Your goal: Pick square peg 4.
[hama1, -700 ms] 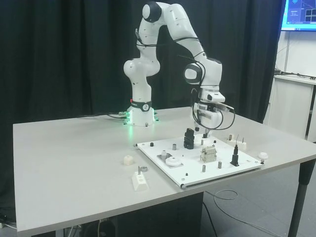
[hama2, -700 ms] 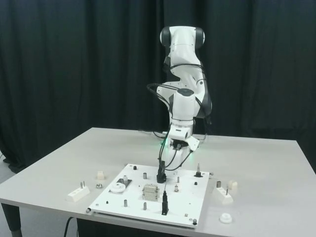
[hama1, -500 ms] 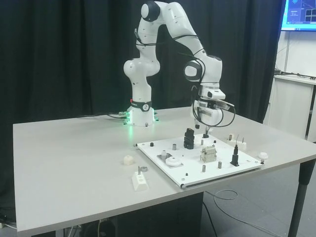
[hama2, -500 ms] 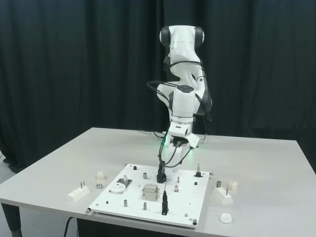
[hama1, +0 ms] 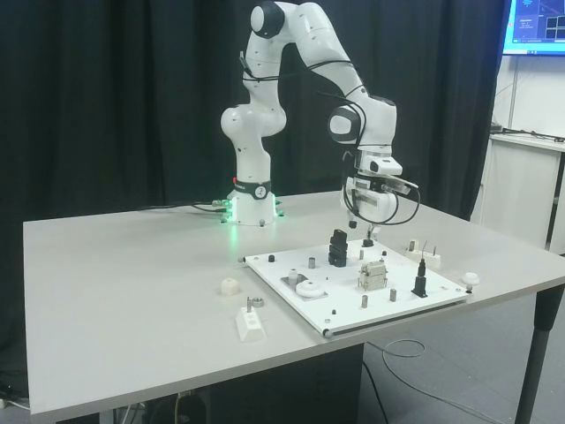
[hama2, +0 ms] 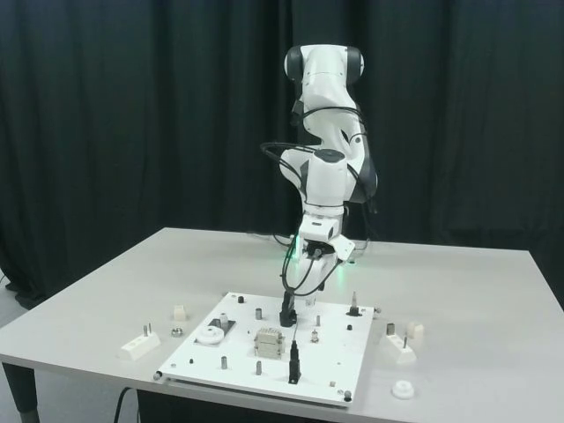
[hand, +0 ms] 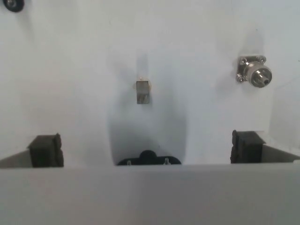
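Observation:
Square peg 4 (hand: 143,92) is a small grey upright peg standing in the white board (hand: 70,70). My gripper (hand: 145,149) hangs above it, open, with nothing between its black fingertips (hand: 45,150). From the first room view, the gripper (hama1: 365,231) hovers over the far part of the board (hama1: 291,265), above the peg (hama1: 362,253). The second room view shows the gripper (hama2: 314,284) over the board's middle (hama2: 344,352).
On the board stand a black block (hama1: 336,247), a grey connector (hama1: 373,276), a black plug (hama1: 420,283), a white disc (hama1: 309,288) and a metal socket (hand: 254,75). White blocks (hama1: 250,325) lie on the table left of the board, and a white holder (hama1: 423,254) stands to its right.
The arm has lifted the gripper straight up from just above the board. The peg and the other parts have stayed in place.

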`<control>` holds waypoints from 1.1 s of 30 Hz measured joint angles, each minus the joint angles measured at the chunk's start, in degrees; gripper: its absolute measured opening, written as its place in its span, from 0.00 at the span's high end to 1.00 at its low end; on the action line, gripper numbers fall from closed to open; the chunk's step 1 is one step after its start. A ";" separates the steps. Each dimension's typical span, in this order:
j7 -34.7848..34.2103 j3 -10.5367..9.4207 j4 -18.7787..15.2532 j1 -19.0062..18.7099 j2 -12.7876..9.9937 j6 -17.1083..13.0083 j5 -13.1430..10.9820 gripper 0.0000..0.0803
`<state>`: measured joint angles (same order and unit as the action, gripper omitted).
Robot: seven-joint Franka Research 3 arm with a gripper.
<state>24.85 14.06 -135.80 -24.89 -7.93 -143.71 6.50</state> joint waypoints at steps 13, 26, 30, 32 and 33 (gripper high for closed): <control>-0.53 0.00 0.00 0.24 0.00 0.03 -0.04 0.00; -2.47 -0.01 0.00 0.24 0.46 0.03 -0.12 0.00; -2.96 -0.01 0.00 0.24 0.68 0.20 -0.16 0.00; -3.51 -0.02 0.00 0.24 0.83 0.33 -0.16 0.00; -3.77 -0.02 0.00 0.24 0.91 0.41 -0.16 0.00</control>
<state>21.08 14.04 -135.80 -24.64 -7.01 -143.31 6.33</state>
